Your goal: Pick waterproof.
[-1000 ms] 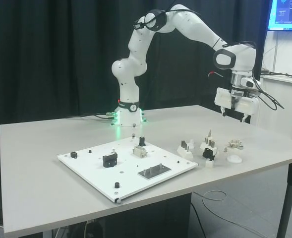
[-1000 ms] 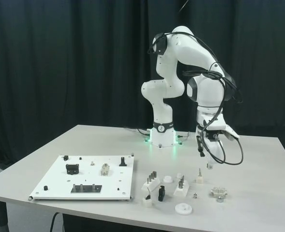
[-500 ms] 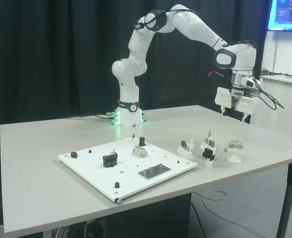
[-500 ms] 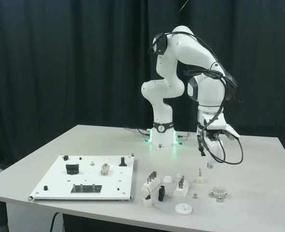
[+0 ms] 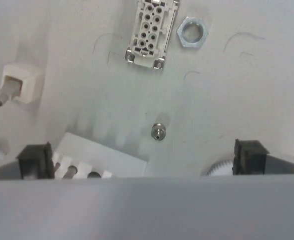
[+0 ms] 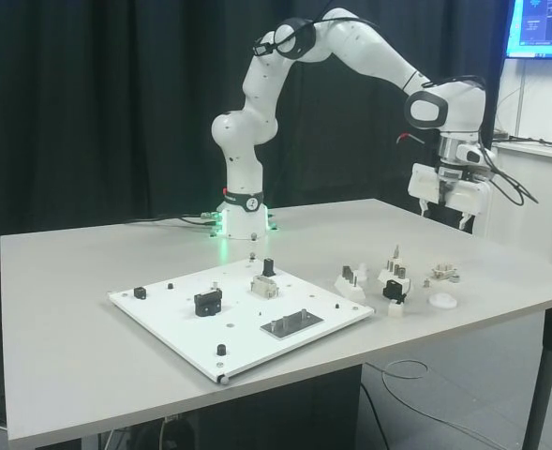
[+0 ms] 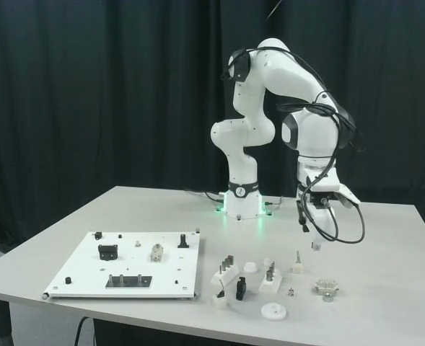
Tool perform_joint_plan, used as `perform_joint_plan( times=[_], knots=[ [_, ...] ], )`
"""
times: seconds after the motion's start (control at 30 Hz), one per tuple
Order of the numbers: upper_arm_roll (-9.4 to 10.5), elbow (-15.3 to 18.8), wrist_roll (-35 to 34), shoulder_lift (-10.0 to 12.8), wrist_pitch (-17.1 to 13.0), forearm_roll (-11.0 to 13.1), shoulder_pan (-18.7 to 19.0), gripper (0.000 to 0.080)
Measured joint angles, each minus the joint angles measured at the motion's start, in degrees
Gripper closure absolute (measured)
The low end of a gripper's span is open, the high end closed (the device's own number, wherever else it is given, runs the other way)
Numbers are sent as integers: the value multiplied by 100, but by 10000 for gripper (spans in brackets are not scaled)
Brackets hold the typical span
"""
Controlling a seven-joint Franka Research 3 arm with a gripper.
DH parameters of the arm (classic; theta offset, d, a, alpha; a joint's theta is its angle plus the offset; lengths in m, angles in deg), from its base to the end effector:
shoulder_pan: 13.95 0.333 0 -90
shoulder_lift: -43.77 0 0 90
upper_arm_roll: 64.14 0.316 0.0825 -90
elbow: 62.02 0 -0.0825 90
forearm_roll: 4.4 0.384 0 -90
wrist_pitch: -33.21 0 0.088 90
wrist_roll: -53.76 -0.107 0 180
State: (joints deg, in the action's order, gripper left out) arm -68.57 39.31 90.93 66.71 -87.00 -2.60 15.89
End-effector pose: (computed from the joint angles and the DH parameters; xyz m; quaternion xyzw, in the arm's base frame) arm 0.5786 0.2808 0.3315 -0.8571 -0.5140 0.0348 0.0017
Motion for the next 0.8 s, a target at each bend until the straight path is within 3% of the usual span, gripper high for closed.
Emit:
perform_joint_plan(
  times=[0.8],
  knots=[
    [0,-51,-431,0,0,0,71,3]
  ],
)
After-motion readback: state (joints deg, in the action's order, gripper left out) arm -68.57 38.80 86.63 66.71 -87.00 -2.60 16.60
